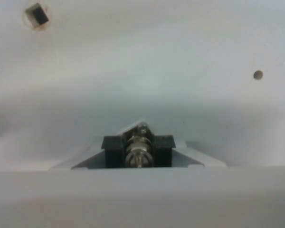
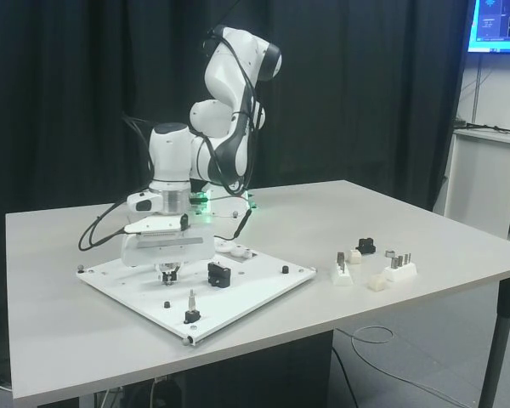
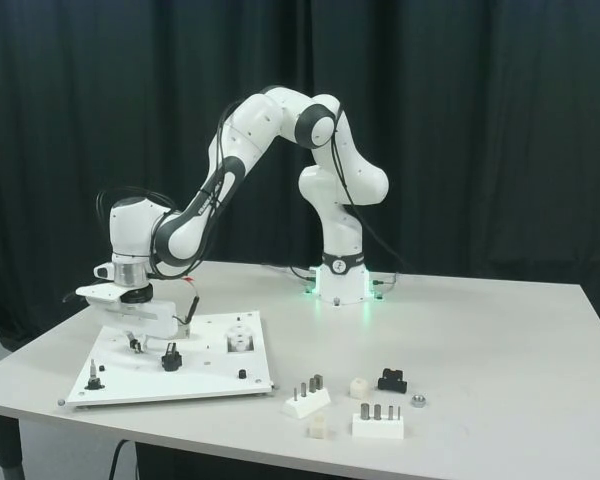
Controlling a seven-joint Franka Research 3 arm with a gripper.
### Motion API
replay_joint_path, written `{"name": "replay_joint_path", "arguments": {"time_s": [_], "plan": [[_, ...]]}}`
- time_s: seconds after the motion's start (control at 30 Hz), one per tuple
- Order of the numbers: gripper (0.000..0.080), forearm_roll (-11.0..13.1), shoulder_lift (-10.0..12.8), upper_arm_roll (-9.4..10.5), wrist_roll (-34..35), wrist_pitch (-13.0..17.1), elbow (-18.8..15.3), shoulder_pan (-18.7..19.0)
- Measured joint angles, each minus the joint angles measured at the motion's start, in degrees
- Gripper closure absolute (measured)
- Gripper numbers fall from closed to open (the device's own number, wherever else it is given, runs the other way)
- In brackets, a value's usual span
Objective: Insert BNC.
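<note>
Black curtains back our grey table (image 2: 459, 246). Nearest, the black two-finger gripper (image 1: 138, 151) is clamped on the small metal BNC connector (image 1: 138, 145), a ribbed cylinder held upright between its pads, just above the white flat board (image 2: 246, 293). We judge tilt or sideways offset could jam it against its socket. Farther ahead stand a black block fixture (image 2: 218, 274) and a thin metal post (image 2: 192, 299).
</note>
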Motion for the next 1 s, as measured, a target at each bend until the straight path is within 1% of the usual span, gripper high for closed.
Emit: {"name": "replay_joint_path", "arguments": {"time_s": [0.63, 0.8, 1.0], "plan": [[0.0682, 4.01, -0.08, -0.47, 7.89, -0.01, -0.39, -0.05], [0.0682, 4.31, -0.08, -0.51, 10.99, -0.02, -0.41, -0.05], [0.0682, 4.31, -0.08, -0.52, 16.99, -0.02, -0.41, -0.04]]}}
